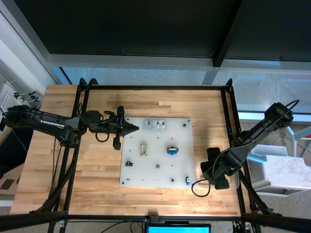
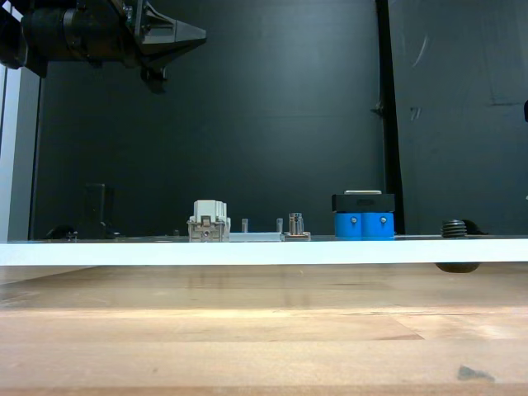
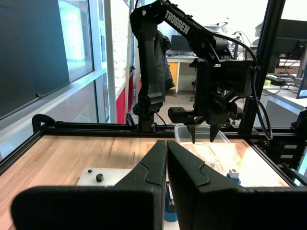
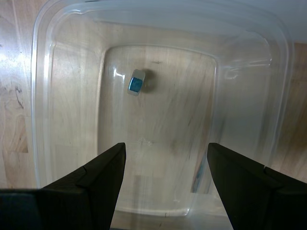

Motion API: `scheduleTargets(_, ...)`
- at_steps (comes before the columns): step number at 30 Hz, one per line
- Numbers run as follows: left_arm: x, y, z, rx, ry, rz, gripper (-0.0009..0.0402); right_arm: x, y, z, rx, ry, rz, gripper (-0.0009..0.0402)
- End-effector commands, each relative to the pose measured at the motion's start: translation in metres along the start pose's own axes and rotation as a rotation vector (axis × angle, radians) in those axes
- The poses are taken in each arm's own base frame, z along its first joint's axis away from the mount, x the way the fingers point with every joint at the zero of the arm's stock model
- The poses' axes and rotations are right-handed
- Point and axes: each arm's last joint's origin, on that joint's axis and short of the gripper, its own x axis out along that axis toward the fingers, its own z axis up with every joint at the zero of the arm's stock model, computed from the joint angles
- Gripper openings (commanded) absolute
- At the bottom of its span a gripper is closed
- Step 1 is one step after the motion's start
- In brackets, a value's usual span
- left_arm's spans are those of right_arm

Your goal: Unfasten the M12 fastener and place in the container

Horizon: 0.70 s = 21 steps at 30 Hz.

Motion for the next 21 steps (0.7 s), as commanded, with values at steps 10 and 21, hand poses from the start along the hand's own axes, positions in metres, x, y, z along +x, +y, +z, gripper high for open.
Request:
scheduleTargets(10, 0.0, 0.0, 0.0, 0.0, 0.0, 0.0, 0.0, 0.0001, 0.0005, 0.0008, 0.0, -0.007, 0.003, 0.0238)
scheduleTargets(21, 0.0, 0.0, 0.0, 0.0, 0.0, 0.0, 0.0, 0.0, 0.0005, 0.0007, 0.0, -0.007, 0.003, 0.0238)
